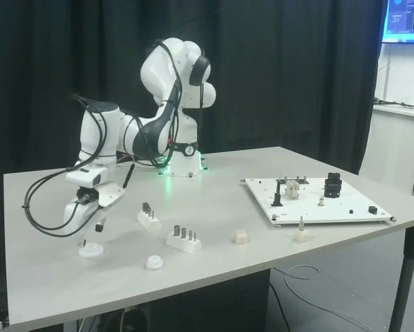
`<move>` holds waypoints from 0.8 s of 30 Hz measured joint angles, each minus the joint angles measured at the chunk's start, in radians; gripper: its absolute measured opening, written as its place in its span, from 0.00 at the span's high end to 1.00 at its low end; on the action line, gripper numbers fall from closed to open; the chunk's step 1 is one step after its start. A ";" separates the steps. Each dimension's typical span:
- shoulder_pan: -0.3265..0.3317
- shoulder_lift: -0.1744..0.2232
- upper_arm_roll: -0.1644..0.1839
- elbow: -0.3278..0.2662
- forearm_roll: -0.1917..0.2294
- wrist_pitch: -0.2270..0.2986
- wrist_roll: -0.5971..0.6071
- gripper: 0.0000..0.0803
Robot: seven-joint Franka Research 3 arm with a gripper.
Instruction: Pick large gear.
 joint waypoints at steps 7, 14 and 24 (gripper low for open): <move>-0.004 0.030 0.000 0.000 0.030 0.036 -0.030 0.00; -0.006 0.052 0.000 0.000 0.051 0.064 -0.049 0.00; -0.006 0.061 0.001 0.001 0.054 0.075 -0.056 0.00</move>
